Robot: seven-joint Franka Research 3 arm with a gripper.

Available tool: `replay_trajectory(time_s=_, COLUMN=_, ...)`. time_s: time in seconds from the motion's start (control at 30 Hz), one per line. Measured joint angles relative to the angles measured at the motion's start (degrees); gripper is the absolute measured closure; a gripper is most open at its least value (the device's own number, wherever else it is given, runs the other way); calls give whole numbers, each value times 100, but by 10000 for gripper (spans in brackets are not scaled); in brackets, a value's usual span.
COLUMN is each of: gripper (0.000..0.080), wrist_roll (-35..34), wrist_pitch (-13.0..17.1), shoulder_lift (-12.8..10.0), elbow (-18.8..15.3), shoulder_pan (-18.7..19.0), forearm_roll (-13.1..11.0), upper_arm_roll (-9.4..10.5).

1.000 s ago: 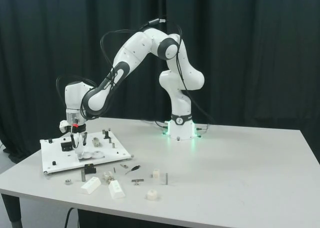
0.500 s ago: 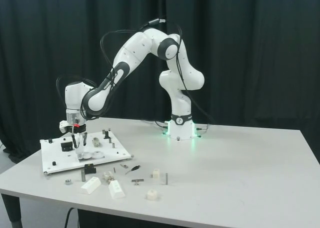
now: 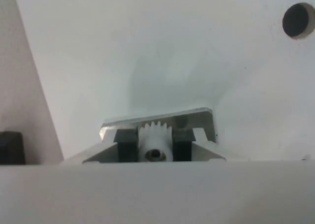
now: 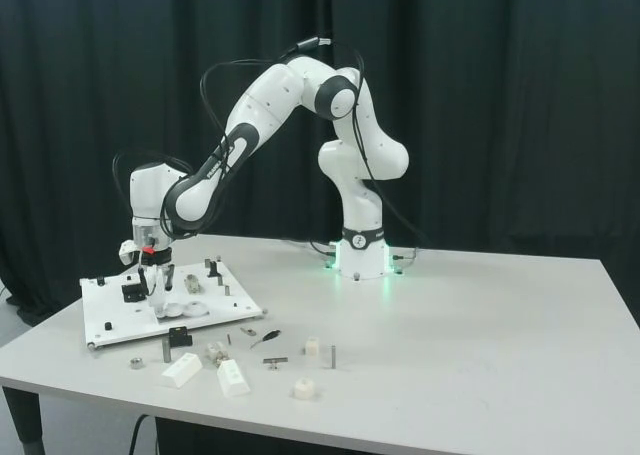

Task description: Remove small gear.

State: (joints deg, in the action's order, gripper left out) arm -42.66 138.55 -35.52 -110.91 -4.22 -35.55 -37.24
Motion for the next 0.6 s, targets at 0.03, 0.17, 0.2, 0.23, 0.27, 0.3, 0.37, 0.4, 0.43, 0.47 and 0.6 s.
replay_trajectory(time_s=0.03, gripper=665, wrist_roll=-3, wrist_pitch=0, shoulder_lift=0, elbow=0, shoulder_pan=0, forearm_roll=0, upper_arm_roll=0)
replay_trajectory(time_s=0.17, gripper=665, wrist_roll=-99, wrist_pitch=-4, shoulder_lift=4, elbow=-1, shoulder_pan=0, forearm_roll=0, upper_arm_roll=-3)
replay_trajectory(time_s=0.2, gripper=665, wrist_roll=-99, wrist_pitch=-5, shoulder_lift=4, elbow=-1, shoulder_pan=0, forearm_roll=0, upper_arm_roll=-3)
replay_trajectory(time_s=0.23, gripper=665, wrist_roll=-91, wrist_pitch=-6, shoulder_lift=5, elbow=-1, shoulder_pan=0, forearm_roll=5, upper_arm_roll=-3)
replay_trajectory(time_s=0.27, gripper=665, wrist_roll=-56, wrist_pitch=-7, shoulder_lift=6, elbow=-1, shoulder_pan=2, forearm_roll=13, upper_arm_roll=-3)
replay_trajectory(time_s=0.3, gripper=665, wrist_roll=12, wrist_pitch=-7, shoulder_lift=7, elbow=-1, shoulder_pan=4, forearm_roll=23, upper_arm_roll=-3)
replay_trajectory(time_s=0.37, gripper=665, wrist_roll=237, wrist_pitch=-7, shoulder_lift=8, elbow=-1, shoulder_pan=7, forearm_roll=33, upper_arm_roll=-3)
replay_trajectory(time_s=0.4, gripper=665, wrist_roll=367, wrist_pitch=-7, shoulder_lift=8, elbow=-1, shoulder_pan=8, forearm_roll=33, upper_arm_roll=-3)
replay_trajectory(time_s=0.43, gripper=665, wrist_roll=496, wrist_pitch=-9, shoulder_lift=8, elbow=-1, shoulder_pan=7, forearm_roll=33, upper_arm_roll=-3)
replay_trajectory(time_s=0.47, gripper=665, wrist_roll=564, wrist_pitch=-11, shoulder_lift=8, elbow=-1, shoulder_pan=7, forearm_roll=32, upper_arm_roll=-4)
replay_trajectory(time_s=0.6, gripper=665, wrist_roll=515, wrist_pitch=-18, shoulder_lift=9, elbow=-1, shoulder_pan=6, forearm_roll=14, upper_arm_roll=-8)
